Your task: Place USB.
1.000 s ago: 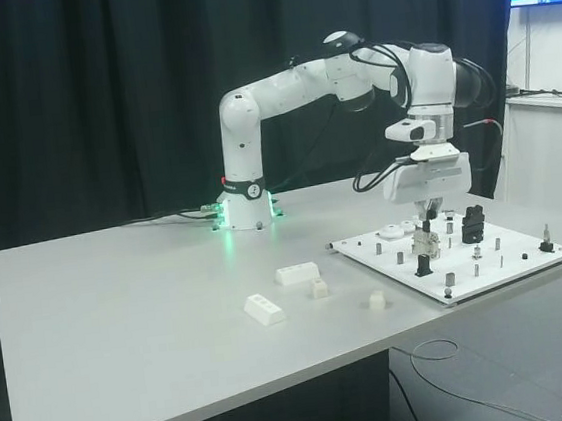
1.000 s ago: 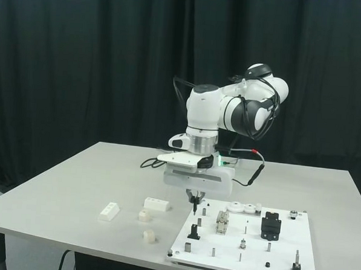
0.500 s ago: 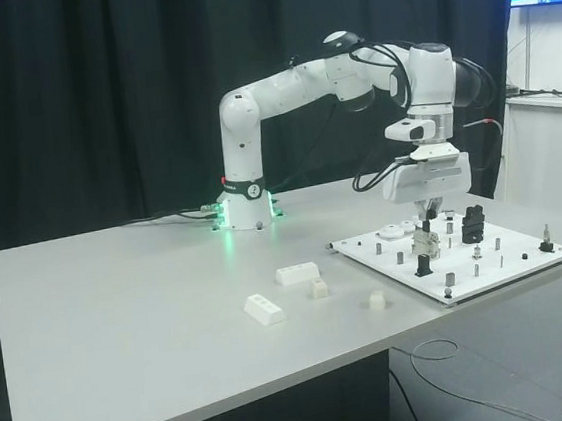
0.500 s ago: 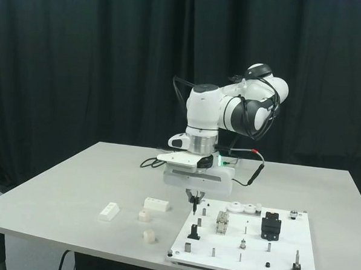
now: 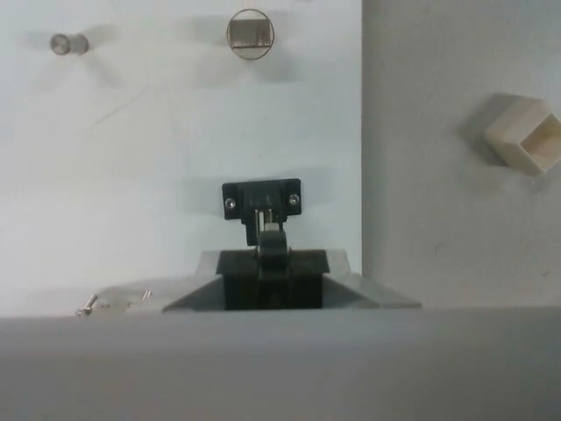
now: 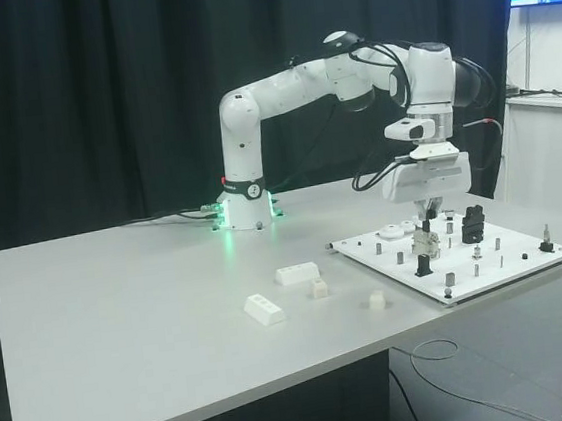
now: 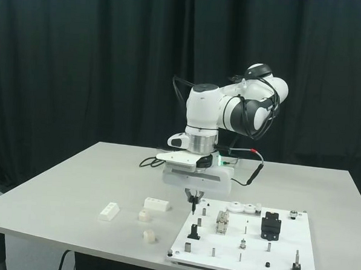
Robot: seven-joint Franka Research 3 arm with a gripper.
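Observation:
My gripper (image 5: 273, 263) is shut on a small black USB plug (image 5: 272, 239) whose metal tip points down. Directly below it a black USB socket (image 5: 260, 199) is mounted on the white board (image 5: 131, 132). In the room views the gripper (image 6: 426, 223) (image 7: 193, 203) hangs a short way above that black socket (image 6: 424, 266) (image 7: 194, 232) near the board's (image 7: 283, 261) edge that faces the loose white blocks. The plug and the socket are apart.
The board also carries several metal pegs (image 5: 250, 33), a grey metal block (image 7: 222, 222), a black part (image 7: 271, 225) and white gears (image 7: 242, 207). Several white blocks (image 6: 297, 273) (image 7: 108, 211) lie on the grey table beside the board, one an open box (image 5: 526, 133).
The gripper with the plug has shifted only very slightly; everything else on the table and the board stands as before.

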